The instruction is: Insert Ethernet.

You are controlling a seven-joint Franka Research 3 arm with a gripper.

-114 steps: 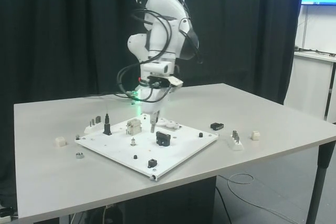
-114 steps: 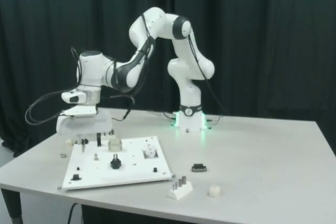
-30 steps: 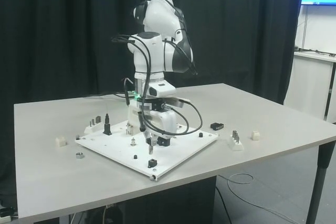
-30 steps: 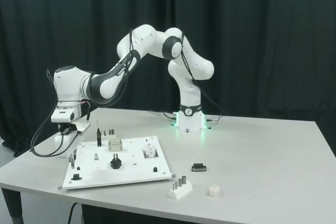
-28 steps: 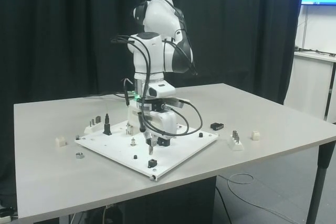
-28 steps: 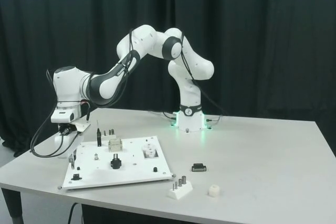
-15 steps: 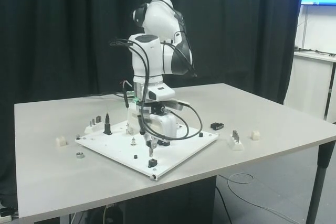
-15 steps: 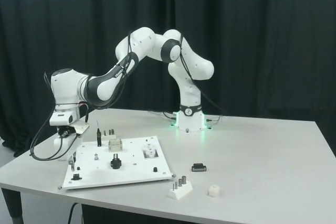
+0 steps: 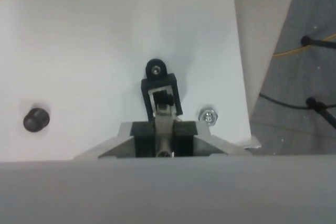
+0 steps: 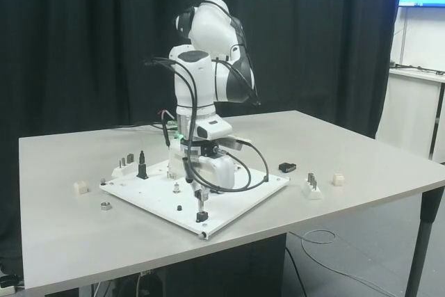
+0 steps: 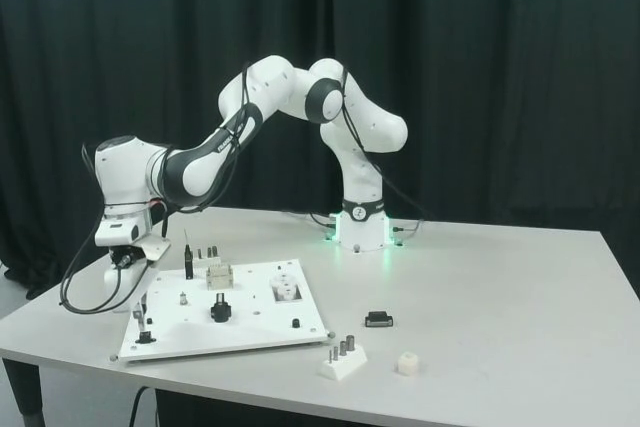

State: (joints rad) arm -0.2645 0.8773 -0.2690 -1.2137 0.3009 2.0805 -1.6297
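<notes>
In the wrist view, my gripper (image 9: 164,139) is shut on a grey Ethernet plug (image 9: 164,118). The plug's tip sits at the opening of a black Ethernet socket (image 9: 160,83) screwed to the white board (image 9: 105,35). I cannot tell how deep the plug sits. In the first room view the gripper (image 10: 200,202) hangs just above the socket (image 10: 202,216) at the board's (image 10: 243,189) near corner. The second room view shows the gripper (image 11: 140,309) low over the same socket (image 11: 145,336), at the left end of the board (image 11: 260,332).
A black knob (image 9: 36,119) and a bolt head (image 9: 208,115) flank the socket. A tall black peg (image 10: 142,165) and other fixtures stand on the board. A black connector (image 10: 287,167), a pin block (image 10: 312,187) and a small white cube (image 10: 338,179) lie on the table's right side.
The arm has swung from the board's far side to its near corner and come down. The gripper now sits lower, right over the black socket.
</notes>
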